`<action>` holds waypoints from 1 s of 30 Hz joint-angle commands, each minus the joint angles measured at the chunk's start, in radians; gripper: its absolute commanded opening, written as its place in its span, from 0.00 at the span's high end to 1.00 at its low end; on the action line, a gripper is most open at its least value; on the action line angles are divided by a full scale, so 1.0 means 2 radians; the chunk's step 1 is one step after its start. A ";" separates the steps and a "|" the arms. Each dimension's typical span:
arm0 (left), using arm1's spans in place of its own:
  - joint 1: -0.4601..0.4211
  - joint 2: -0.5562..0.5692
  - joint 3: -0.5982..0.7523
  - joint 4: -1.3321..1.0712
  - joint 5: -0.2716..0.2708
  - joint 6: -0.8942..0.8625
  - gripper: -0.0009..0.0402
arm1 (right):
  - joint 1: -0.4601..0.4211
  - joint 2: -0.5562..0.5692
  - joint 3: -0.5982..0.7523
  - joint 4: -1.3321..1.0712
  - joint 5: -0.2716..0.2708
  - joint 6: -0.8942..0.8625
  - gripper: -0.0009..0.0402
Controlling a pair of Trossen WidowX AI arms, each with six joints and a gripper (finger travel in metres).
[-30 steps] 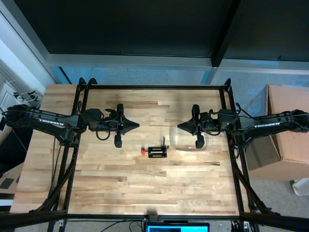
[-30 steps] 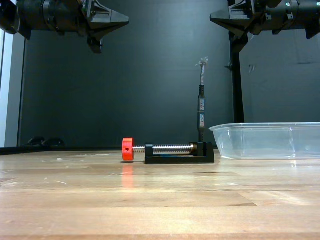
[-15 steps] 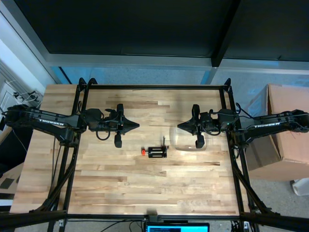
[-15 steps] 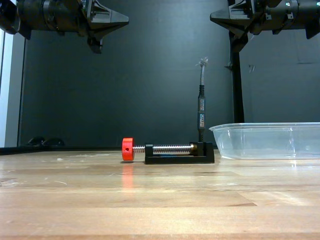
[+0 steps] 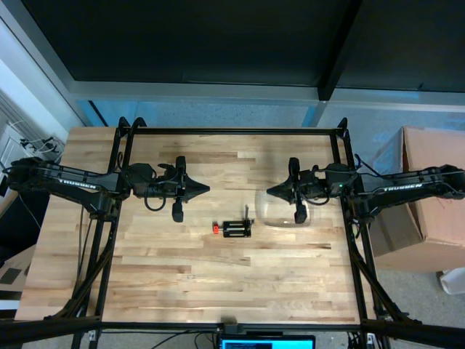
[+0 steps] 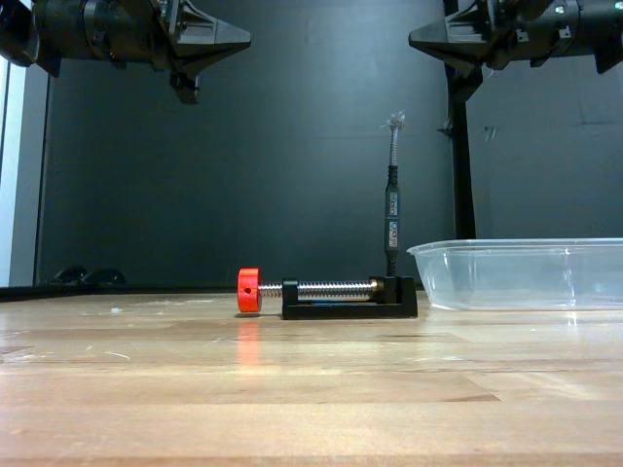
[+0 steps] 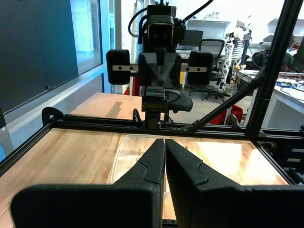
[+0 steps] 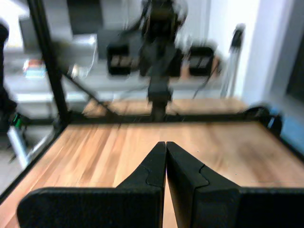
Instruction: Remove the USB-C connector from the USB-C receptacle and place in the container
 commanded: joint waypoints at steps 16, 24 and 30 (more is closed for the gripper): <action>0.000 0.000 0.000 0.000 0.000 0.000 0.98 | 0.030 0.241 0.306 -0.490 0.000 0.050 0.70; 0.000 0.000 0.000 0.000 0.000 0.000 0.98 | 0.060 0.326 0.360 -0.507 0.001 0.071 0.54; 0.000 0.000 0.000 0.000 0.000 0.000 0.98 | 0.068 0.357 0.359 -0.504 0.017 0.090 0.53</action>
